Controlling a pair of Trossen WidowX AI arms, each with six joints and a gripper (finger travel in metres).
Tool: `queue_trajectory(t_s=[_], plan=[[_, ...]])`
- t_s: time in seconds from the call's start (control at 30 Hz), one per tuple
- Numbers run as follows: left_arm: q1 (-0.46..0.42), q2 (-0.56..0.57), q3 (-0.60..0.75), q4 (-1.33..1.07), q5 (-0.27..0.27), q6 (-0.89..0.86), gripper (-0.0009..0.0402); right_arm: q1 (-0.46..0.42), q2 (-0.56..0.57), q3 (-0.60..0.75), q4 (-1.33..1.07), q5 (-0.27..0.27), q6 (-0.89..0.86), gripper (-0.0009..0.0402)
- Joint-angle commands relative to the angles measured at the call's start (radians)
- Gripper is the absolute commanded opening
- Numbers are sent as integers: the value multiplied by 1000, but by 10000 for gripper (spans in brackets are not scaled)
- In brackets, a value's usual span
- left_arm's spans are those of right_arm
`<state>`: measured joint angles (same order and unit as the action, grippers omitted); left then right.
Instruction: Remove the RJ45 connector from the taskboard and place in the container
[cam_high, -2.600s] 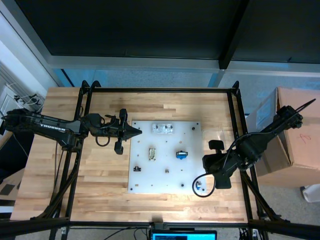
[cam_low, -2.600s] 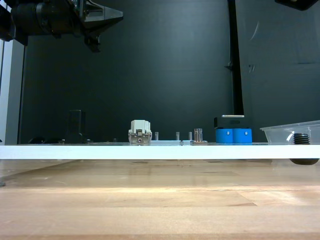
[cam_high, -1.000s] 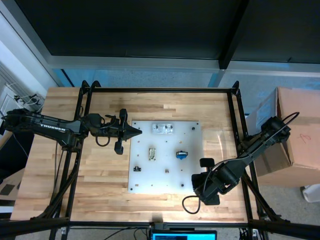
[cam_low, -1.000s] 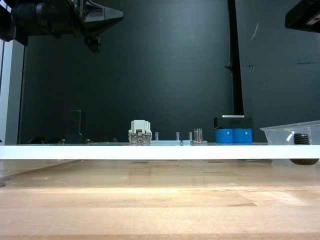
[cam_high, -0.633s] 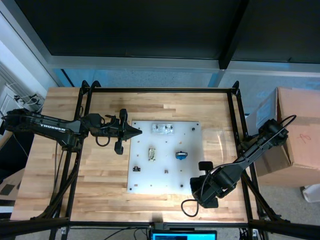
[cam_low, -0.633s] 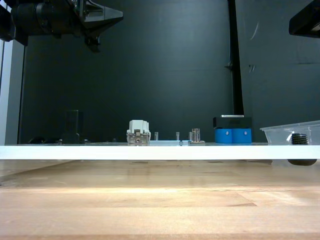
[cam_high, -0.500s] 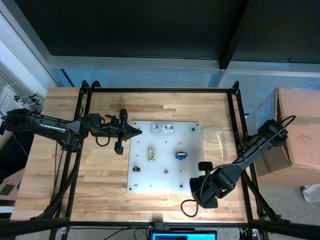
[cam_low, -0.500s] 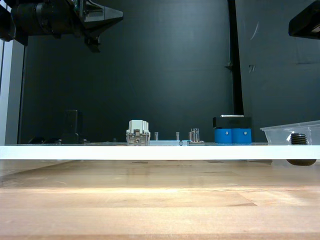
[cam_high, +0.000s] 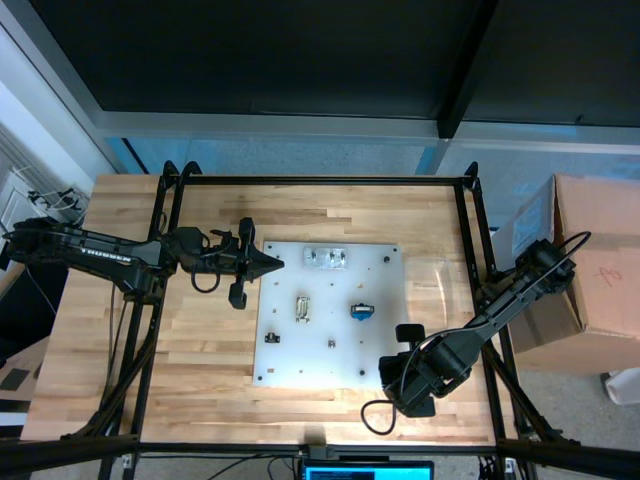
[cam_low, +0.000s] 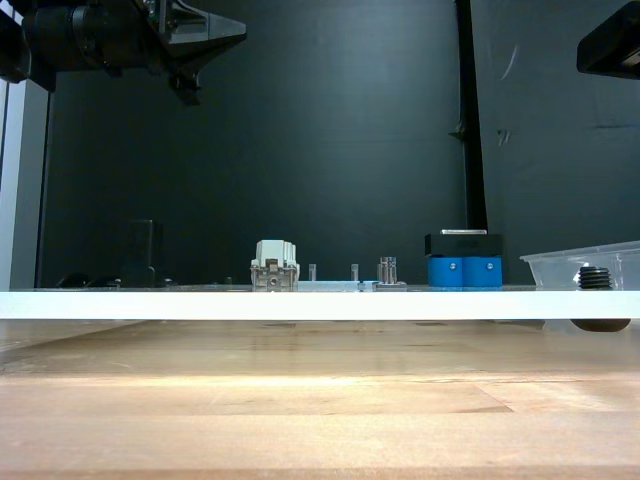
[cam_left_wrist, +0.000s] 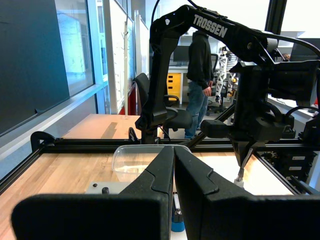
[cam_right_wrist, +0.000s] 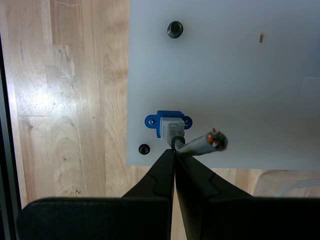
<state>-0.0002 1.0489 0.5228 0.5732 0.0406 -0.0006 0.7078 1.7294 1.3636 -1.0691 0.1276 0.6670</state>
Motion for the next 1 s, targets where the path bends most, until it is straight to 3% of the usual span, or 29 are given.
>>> queue_trajectory(t_s=[0.03, 1.0], plan=[[0, 0, 0, 0, 0, 0, 0, 0, 1, 0, 2, 2, 0, 0], [0, 0, 0, 0, 0, 0, 0, -1, 1, 0, 13, 2, 0, 0]])
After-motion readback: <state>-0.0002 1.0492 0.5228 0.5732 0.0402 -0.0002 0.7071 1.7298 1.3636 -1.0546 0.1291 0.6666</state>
